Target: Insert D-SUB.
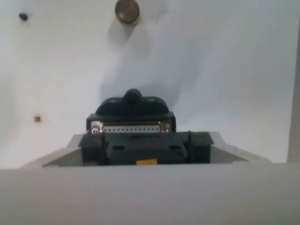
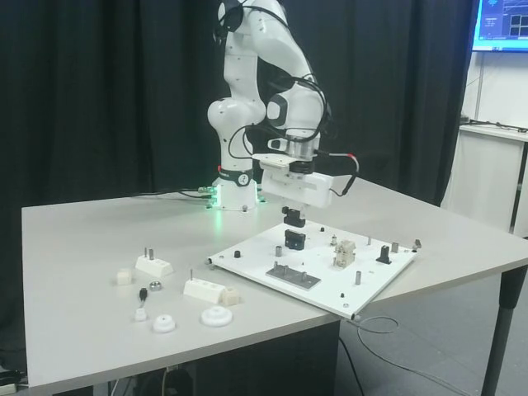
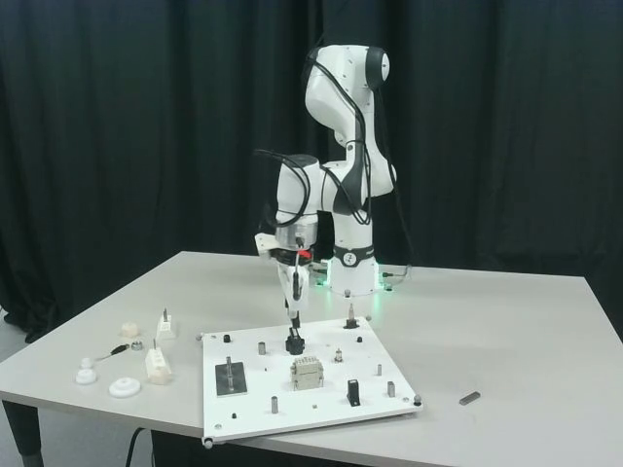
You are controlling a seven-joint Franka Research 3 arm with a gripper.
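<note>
Black plastic D-SUB plug with a metal pin face [image 1: 131, 123] sits clamped in the claw [image 2: 292, 216], poised just above a black socket block [image 2: 294, 240]. The block stands on the white square board [image 3: 311, 399] on the grey tabletop [image 2: 74, 247].

The D-SUB plug [image 1: 131, 117] is a black connector with a rounded hood, a cable stub at its back and a long metal-rimmed face showing a row of pins between two screw posts. In the wrist view it is held level, pin face toward the camera, in front of a white board [image 1: 211, 70]. In the room views the plug [image 2: 292, 216] hangs upright just above a black socket block [image 2: 294, 240] standing on that white board [image 2: 375, 285] on the grey counter [image 2: 74, 247].
</note>
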